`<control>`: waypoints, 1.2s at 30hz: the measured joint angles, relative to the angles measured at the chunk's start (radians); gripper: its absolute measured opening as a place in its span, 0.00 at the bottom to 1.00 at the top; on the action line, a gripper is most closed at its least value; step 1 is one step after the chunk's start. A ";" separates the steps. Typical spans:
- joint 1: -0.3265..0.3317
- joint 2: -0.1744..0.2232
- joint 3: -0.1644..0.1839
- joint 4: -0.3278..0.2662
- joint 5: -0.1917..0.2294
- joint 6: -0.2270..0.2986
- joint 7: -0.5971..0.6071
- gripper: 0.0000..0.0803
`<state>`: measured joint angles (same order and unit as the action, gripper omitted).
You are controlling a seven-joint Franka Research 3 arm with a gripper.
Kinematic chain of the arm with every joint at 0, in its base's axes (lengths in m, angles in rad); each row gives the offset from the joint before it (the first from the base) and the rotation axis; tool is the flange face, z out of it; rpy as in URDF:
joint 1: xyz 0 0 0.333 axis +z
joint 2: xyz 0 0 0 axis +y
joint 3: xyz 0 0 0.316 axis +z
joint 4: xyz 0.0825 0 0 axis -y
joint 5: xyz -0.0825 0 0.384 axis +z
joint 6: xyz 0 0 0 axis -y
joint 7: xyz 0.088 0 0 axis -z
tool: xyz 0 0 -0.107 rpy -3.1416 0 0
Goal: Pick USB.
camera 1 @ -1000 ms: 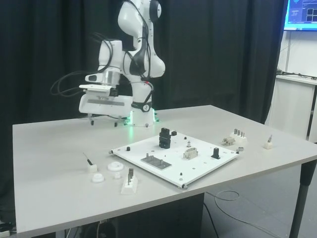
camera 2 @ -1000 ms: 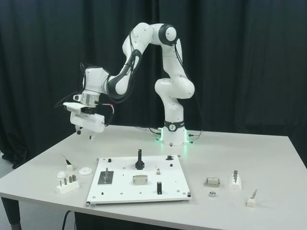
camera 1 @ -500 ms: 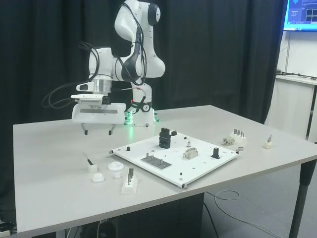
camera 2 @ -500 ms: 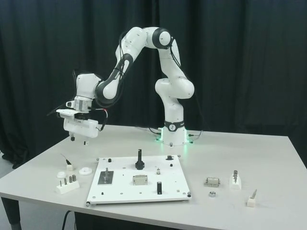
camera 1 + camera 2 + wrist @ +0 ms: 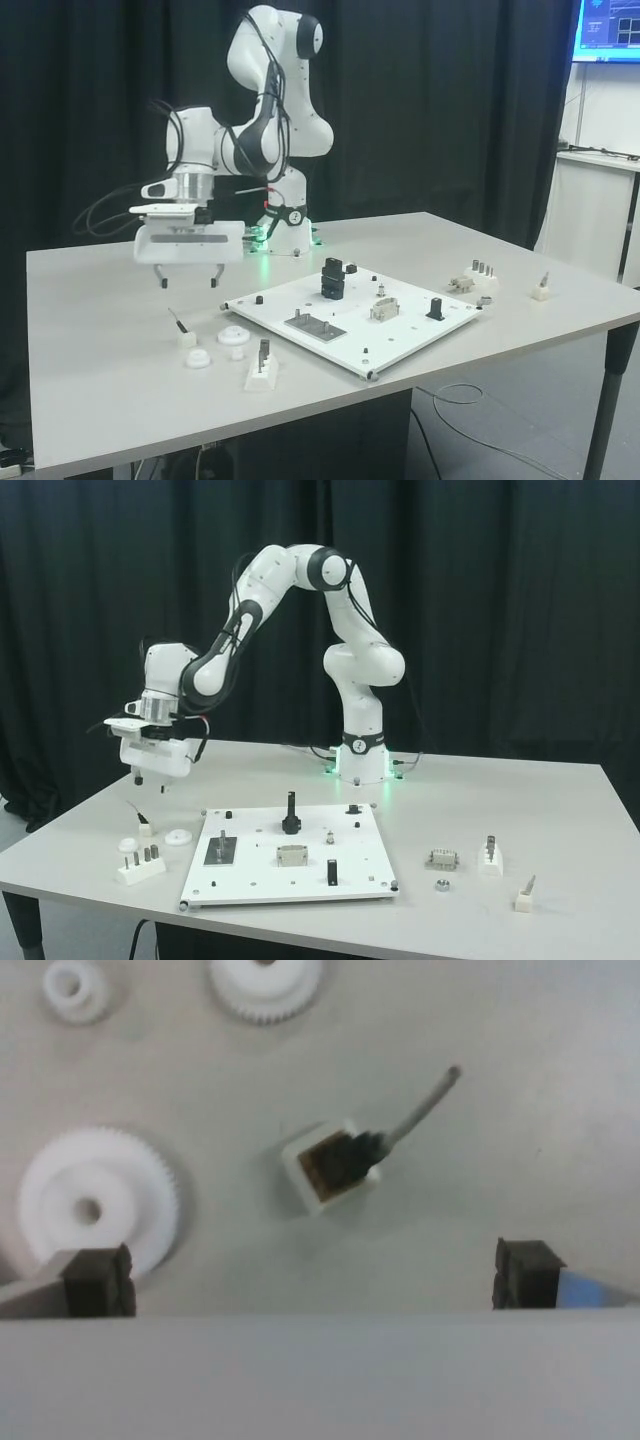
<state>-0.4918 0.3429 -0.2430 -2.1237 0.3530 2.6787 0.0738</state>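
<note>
The USB (image 5: 335,1165) is a small black plug with a thin grey cable stub, standing in a white block on the grey table. It also shows as the USB (image 5: 183,330) near the table's left side and the USB (image 5: 143,823) left of the white board. My gripper (image 5: 188,282) hangs open some way above it, nothing between the fingers. In the wrist view the gripper (image 5: 312,1278) has its black fingertips (image 5: 98,1280) spread wide, the plug lying off the line between them. The gripper (image 5: 151,783) is well clear of the table.
Two white gears (image 5: 95,1200) (image 5: 265,985) and a small white ring (image 5: 75,985) lie close to the USB. A white peg holder (image 5: 262,368) stands nearer the front edge. The white board (image 5: 350,315) with black and grey parts is to the right; small connectors (image 5: 441,858) lie beyond it.
The arm has swung away from its base toward the table's left front and come lower, bringing the open gripper over the USB. Nothing on the table has moved.
</note>
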 joint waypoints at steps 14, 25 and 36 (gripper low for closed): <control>-0.032 0.107 0.000 0.109 0.124 0.001 -0.116 1.00; -0.033 0.164 0.003 0.167 0.214 -0.035 -0.234 1.00; -0.033 0.204 0.003 0.209 0.227 -0.061 -0.286 1.00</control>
<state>-0.5249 0.5466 -0.2402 -1.9149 0.5799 2.6174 -0.2119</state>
